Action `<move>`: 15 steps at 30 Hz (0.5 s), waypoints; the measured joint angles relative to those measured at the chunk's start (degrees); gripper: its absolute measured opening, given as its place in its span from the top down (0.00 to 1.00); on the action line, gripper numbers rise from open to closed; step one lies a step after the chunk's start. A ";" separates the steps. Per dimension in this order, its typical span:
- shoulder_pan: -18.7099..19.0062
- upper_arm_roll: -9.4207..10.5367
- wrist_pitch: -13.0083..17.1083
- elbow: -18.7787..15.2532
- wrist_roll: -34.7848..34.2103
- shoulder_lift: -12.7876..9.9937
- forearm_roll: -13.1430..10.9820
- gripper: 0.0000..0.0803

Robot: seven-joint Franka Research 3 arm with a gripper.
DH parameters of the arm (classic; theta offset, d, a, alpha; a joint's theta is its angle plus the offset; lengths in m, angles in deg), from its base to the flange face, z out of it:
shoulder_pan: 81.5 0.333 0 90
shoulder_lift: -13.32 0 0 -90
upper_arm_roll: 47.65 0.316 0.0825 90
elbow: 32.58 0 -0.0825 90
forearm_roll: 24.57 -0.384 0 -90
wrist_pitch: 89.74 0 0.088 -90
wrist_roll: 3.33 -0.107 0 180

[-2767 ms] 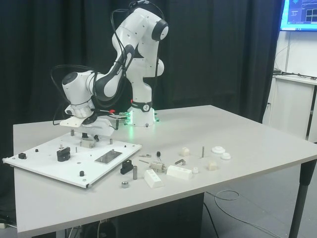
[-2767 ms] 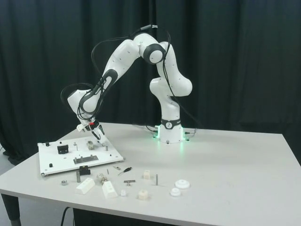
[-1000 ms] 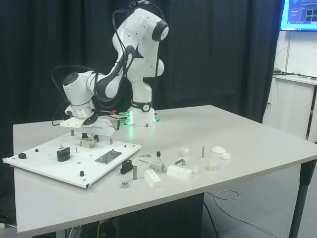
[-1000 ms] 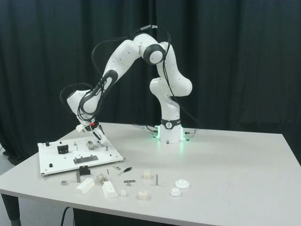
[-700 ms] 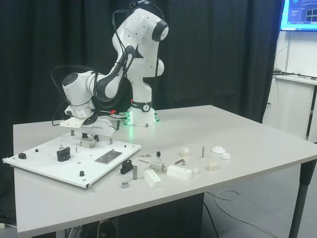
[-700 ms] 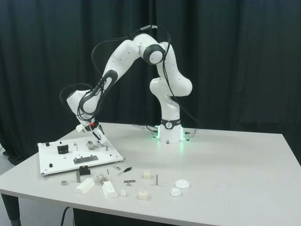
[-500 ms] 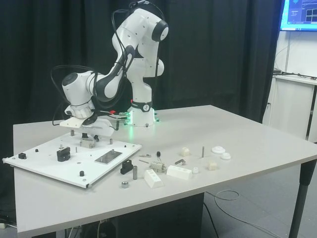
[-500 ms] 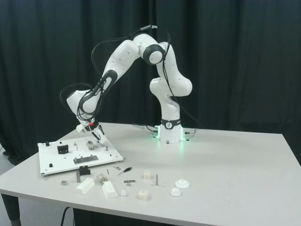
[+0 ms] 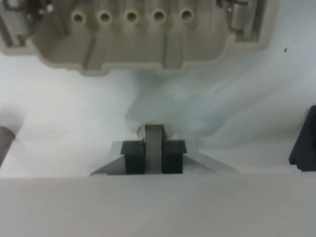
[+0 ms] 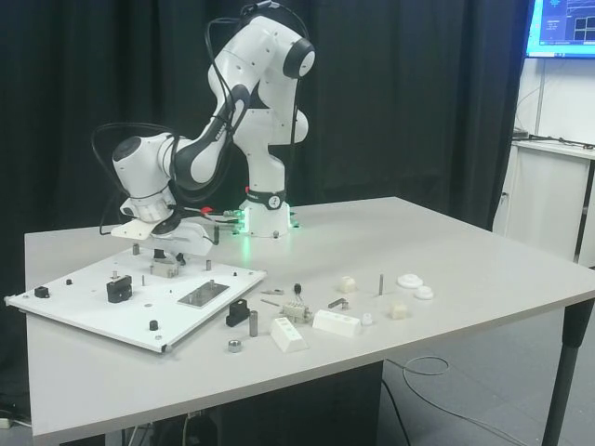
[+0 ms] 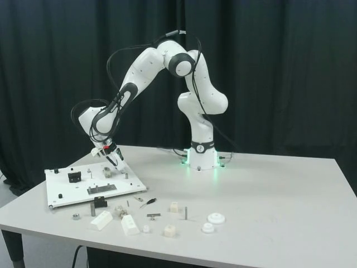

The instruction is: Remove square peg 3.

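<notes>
- We see the gripper (image 10: 160, 253) low over the far half of the white board (image 10: 93, 307), at about 10 o'clock from the middle of the surface (image 10: 446, 269), wrist pointing straight down.
- In the wrist view the jaws are closed onto a grey square peg (image 9: 153, 155), black pads (image 9: 133, 157) pressed against both its sides; peg stands upright between them.
- We judge the upright clamp is there so the peg comes straight out of its seat without binding; a round hole rim shows just behind the peg top.
- Whether the peg bottom is in the seat or already clear: cannot tell, hidden behind the pads and finger bodies.
- From both room views the peg itself is too small and masked by the hand; a small grey block (image 10: 165, 270) sits right under the gripper.
- Loose parts, white blocks (image 10: 287, 334) and white gears (image 10: 410, 280), lie on the surface off the board, at 3 to 5 o'clock from the gripper, well apart.
- Which numbered peg this is: no markings visible.
</notes>
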 joint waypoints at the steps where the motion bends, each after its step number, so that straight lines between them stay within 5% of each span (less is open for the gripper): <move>1: -0.06 0.00 -0.08 0.04 -0.03 -0.03 -0.07 0.91; 15: -0.37 0.04 -1.08 0.65 -0.61 -0.47 -0.47 0.91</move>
